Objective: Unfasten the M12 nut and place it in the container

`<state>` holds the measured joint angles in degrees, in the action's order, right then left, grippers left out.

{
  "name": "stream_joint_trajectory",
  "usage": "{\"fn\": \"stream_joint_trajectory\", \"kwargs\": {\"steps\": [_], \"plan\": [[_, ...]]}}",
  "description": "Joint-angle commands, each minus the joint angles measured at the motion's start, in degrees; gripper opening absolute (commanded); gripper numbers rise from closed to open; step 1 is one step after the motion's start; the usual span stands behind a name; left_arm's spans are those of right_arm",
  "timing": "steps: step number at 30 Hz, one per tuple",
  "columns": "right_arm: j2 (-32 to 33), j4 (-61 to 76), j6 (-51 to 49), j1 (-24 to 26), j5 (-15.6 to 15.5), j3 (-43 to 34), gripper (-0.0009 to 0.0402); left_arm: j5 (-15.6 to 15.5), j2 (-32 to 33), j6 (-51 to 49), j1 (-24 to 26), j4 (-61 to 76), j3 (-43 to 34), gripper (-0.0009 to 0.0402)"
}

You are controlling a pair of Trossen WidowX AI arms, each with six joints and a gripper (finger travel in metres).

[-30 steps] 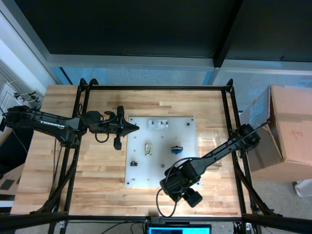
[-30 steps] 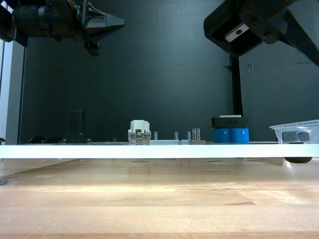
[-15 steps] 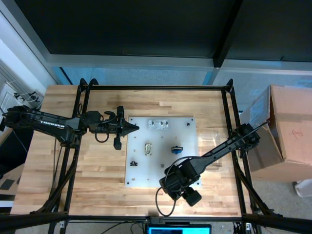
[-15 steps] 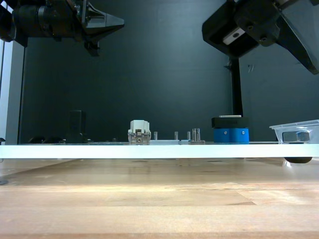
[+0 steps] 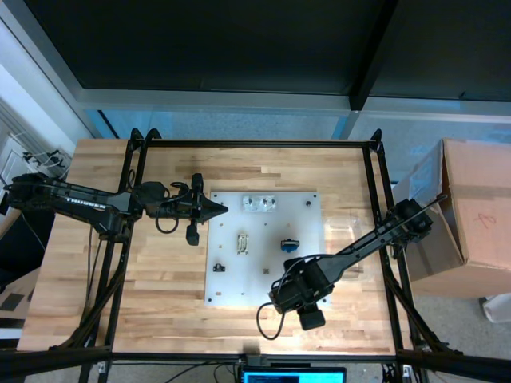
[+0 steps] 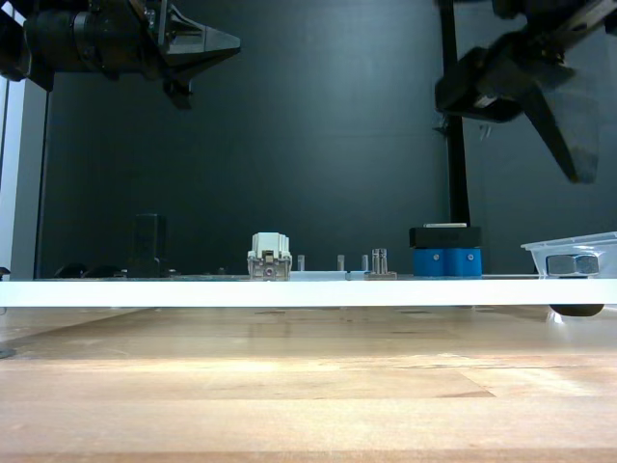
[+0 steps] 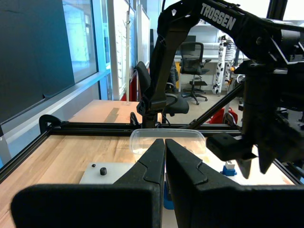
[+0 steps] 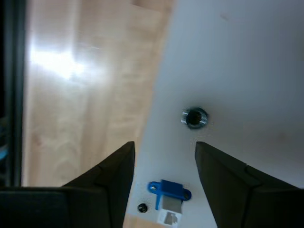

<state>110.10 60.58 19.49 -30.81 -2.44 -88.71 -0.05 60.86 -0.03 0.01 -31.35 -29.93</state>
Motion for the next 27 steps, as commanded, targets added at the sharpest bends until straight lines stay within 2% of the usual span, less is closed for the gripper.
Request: {"fn": "stream_joint_trajectory", "kwargs": {"steps": [1,7,10,17,21,27], "plan": [[-0.1,-1.1,6.5,-0.8,1.6,1.2,0.0123,0.0,0.0,0.0,0.0,0.0,0.0,0.0000],[-0.1,-3.0,13.5,-2.0,2.8,2.8,-0.0003,0.0,0.0,0.0,0.0,0.0,0.0,0.0000],[-0.1,-3.9,13.3,-2.1,2.8,3.4,0.0010,0.0,0.0,0.0,0.0,0.0,0.0,0.0000],[-0.2,-12.1,12.9,-2.0,0.9,8.4,-0.0001,0.0,0.0,0.0,0.0,0.0,0.0,0.0000],[-0.5,-15.3,12.1,-1.2,-1.7,11.1,0.0000,0.0,0.0,0.0,0.0,0.0,0.0,0.0000],[-1.1,-16.0,10.6,0.0,-1.6,11.9,0.0000,0.0,0.0,0.0,0.0,0.0,0.0,0.0000]]}}
